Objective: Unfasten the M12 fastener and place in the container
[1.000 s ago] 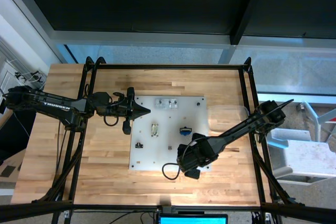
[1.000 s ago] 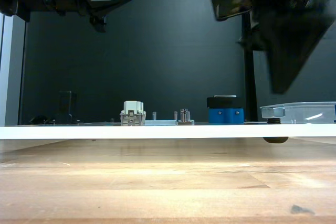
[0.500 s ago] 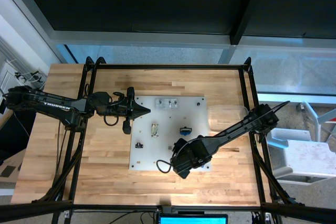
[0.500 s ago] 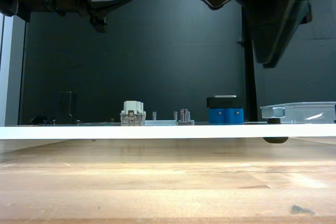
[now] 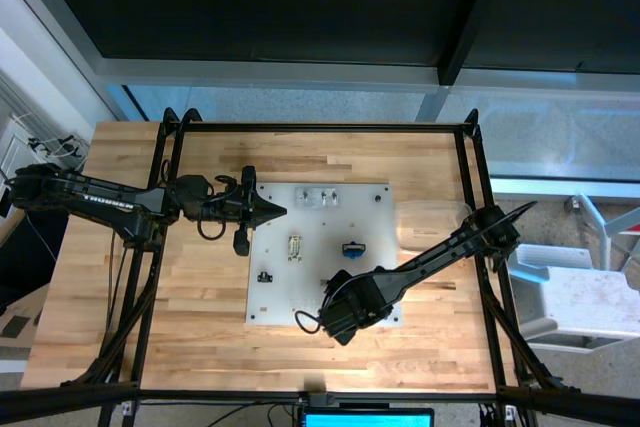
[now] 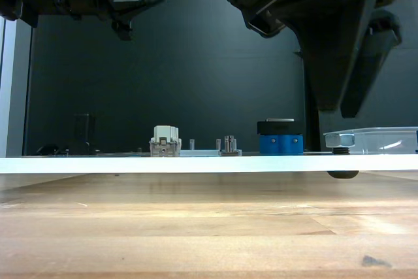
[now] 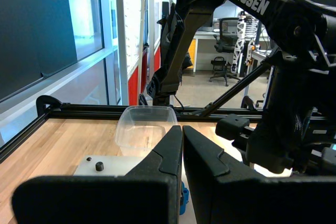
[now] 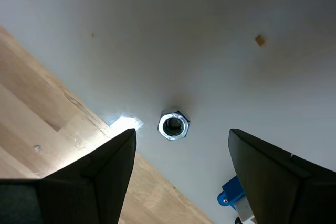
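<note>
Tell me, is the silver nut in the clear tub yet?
No, out. The nut sits on its stud, below the open right claw; the tub looks empty. The left claw hangs shut over the board's left edge.

The left arm [image 5: 92, 199] stretches level from the left side toward the white board [image 5: 285, 297], well above it. The left gripper [image 5: 272, 211] hangs over the board's far left edge and points inward, its fingers [image 7: 163, 156] pressed together. The right arm [image 5: 440, 253] slants down from the right side across the board's near right corner, with the wrist bent so that it aims downward. The right gripper [image 6: 338, 112] hovers above the board's near edge without touching it, its fingers [image 8: 100, 177] spread wide apart and holding nothing.
</note>
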Controlling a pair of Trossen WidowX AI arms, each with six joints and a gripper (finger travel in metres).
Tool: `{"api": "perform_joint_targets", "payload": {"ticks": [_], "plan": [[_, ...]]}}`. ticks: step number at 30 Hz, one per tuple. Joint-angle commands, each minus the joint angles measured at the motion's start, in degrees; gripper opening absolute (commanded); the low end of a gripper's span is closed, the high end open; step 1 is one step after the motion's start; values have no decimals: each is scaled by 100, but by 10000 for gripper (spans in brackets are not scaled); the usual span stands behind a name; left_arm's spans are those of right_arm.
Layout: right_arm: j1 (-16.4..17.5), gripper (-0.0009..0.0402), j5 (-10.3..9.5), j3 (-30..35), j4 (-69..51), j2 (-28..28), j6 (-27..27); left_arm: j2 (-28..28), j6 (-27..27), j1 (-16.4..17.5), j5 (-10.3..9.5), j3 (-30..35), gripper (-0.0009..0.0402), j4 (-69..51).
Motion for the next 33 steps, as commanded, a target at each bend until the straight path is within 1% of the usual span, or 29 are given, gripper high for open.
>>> {"api": "perform_joint_targets", "payload": {"ticks": [1, 3, 6, 8, 11, 14, 23, 27, 33], "plan": [[0, 247, -184, -157, 92, -2, 153, 0, 0, 0, 0, 0, 0, 0], [-2, 247, -168, -225, 184, -2, 280, 0, 0, 0, 0, 0, 0, 0], [-2, 247, -151, -282, 306, -2, 313, 0, 0, 2, 0, 0, 0, 0], [-4, 247, -66, -310, 363, -2, 313, 0, 0, 0, 2, 0, 0, 0], [-17, 247, -68, -315, 400, 74, 302, 0, 0, 0, 0, 0, 0, 2], [-17, 247, -111, -315, 476, 168, 232, 0, 0, 2, 0, 0, 0, -2], [-50, 243, -90, -315, 487, 164, 229, 0, 0, 0, 2, 0, 0, 0], [-55, 208, -90, -315, 501, 164, 232, 0, 0, 2, 0, 0, 0, 0], [-61, 133, -116, -315, 503, 162, 229, 0, 0, 0, 0, 0, 0, 0]]}}
